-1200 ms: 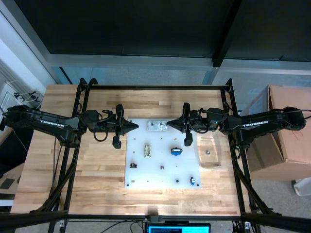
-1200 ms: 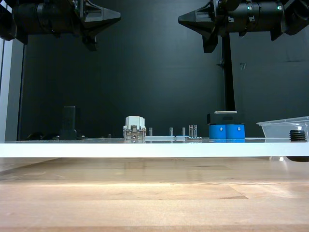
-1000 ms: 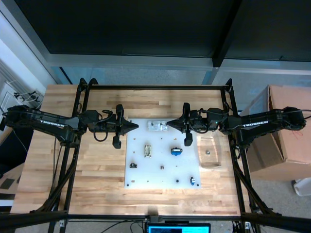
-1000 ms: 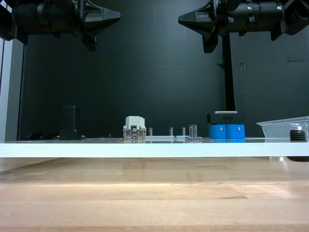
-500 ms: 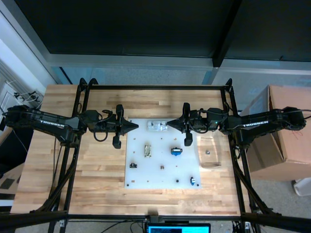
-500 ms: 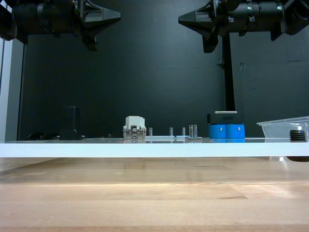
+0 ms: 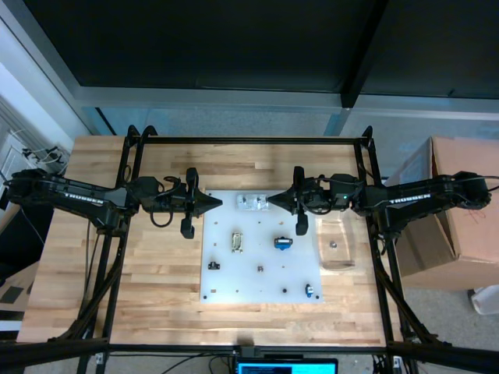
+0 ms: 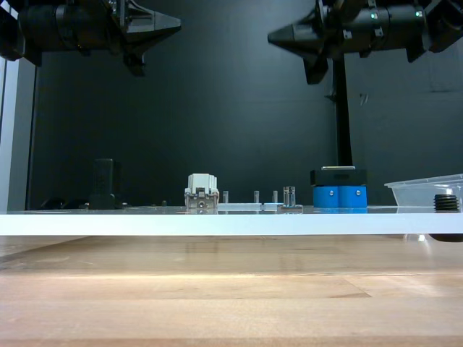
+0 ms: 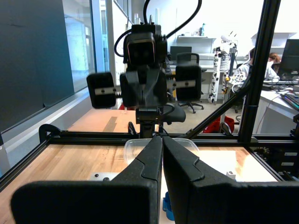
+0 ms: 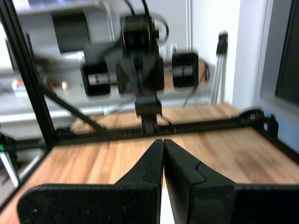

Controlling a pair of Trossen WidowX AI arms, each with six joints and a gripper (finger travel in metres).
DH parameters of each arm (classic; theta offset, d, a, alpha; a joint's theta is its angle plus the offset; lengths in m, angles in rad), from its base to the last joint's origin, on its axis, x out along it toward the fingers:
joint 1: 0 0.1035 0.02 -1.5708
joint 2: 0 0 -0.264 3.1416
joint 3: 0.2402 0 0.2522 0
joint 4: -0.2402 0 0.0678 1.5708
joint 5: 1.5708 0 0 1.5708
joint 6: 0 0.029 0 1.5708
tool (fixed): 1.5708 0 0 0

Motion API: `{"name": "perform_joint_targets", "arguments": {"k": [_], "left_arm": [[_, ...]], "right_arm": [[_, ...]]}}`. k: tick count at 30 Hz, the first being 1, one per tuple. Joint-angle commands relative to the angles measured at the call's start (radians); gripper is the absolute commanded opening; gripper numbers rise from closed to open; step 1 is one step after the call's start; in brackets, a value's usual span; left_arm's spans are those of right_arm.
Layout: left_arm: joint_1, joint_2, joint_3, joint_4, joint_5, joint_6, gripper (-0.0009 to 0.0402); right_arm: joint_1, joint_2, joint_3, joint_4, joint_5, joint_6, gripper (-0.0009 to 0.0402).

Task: Pick the M12 nut and place it on its threads and fasten

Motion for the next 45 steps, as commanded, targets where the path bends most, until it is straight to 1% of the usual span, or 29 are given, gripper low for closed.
{"name": "perform_joint_targets", "arguments": {"k": [1, 6, 11, 16, 20, 24, 27, 30, 34, 37, 40, 45], "left_arm": [[0.0, 0.0, 0.0, 0.0, 0.0, 0.0, 0.0], [0.0, 0.0, 0.0, 0.0, 0.0, 0.0, 0.0], [0.0, 0.0, 0.0, 0.0, 0.0, 0.0, 0.0], [0.0, 0.0, 0.0, 0.0, 0.0, 0.0, 0.0], [0.0, 0.0, 0.0, 0.0, 0.0, 0.0, 0.0], [0.0, 0.0, 0.0, 0.0, 0.0, 0.0, 0.0], [0.0, 0.0, 0.0, 0.0, 0.0, 0.0, 0.0], [0.0, 0.0, 0.0, 0.0, 0.0, 0.0, 0.0], [0.0, 0.0, 0.0, 0.0, 0.0, 0.0, 0.0], [0.0, 0.0, 0.0, 0.0, 0.0, 0.0, 0.0], [0.0, 0.0, 0.0, 0.0, 0.0, 0.0, 0.0], [0.0, 0.0, 0.0, 0.0, 0.0, 0.0, 0.0]], "right_arm": [[0.007, -0.015, 0.0, -0.076, -0.005, 0.0, 0.0], [0.015, -0.09, 0.0, -0.216, -0.004, 0.007, 0.0], [0.029, -0.188, 0.0, -0.409, -0.003, 0.066, 0.0], [0.07, -0.254, 0.0, -0.628, 0.005, 0.114, 0.0], [0.116, -0.278, 0.0, -0.799, 0.003, 0.147, 0.0], [0.153, -0.278, 0.035, -1.021, 0.006, 0.183, 0.0], [0.18, -0.278, 0.085, -1.199, 0.036, 0.231, 0.0], [0.201, -0.278, 0.14, -1.341, 0.031, 0.297, 0.0], [0.213, -0.277, 0.209, -1.516, -0.007, 0.4, 0.0], [0.215, -0.275, 0.257, -1.618, -0.006, 0.453, 0.0], [0.217, -0.255, 0.316, -1.699, -0.006, 0.494, 0.0], [0.217, -0.178, 0.431, -1.841, 0.009, 0.594, 0.0]]}}
